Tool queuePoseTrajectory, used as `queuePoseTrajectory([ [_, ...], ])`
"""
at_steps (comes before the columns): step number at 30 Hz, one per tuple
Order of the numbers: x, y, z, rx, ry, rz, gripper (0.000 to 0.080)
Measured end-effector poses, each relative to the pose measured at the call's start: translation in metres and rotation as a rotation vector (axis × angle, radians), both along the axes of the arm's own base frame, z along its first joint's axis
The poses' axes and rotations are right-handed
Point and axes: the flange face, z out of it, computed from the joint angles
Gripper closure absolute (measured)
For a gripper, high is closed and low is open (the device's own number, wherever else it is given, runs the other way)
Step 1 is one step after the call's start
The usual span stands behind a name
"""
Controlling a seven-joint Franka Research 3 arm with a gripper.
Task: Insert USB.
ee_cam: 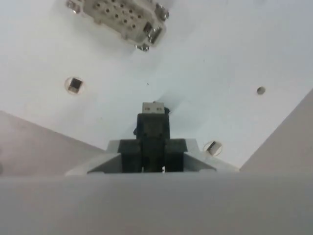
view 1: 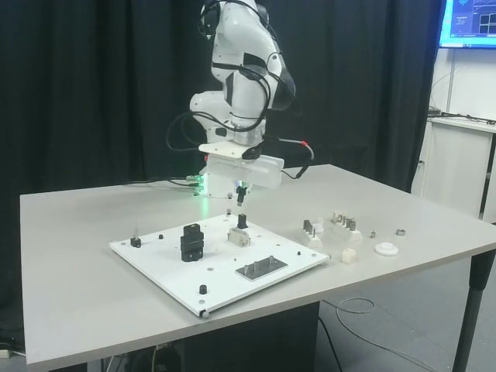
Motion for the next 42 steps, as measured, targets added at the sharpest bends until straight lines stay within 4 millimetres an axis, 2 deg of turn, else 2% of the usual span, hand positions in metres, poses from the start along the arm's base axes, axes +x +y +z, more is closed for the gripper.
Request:
queuePoseTrajectory([
  [19,-0.039,0.01,-0.013,0.01,-0.07,-0.311,0.0708],
  [42,-0.059,-0.005,-0.023,0.085,-0.056,-0.544,0.0708],
])
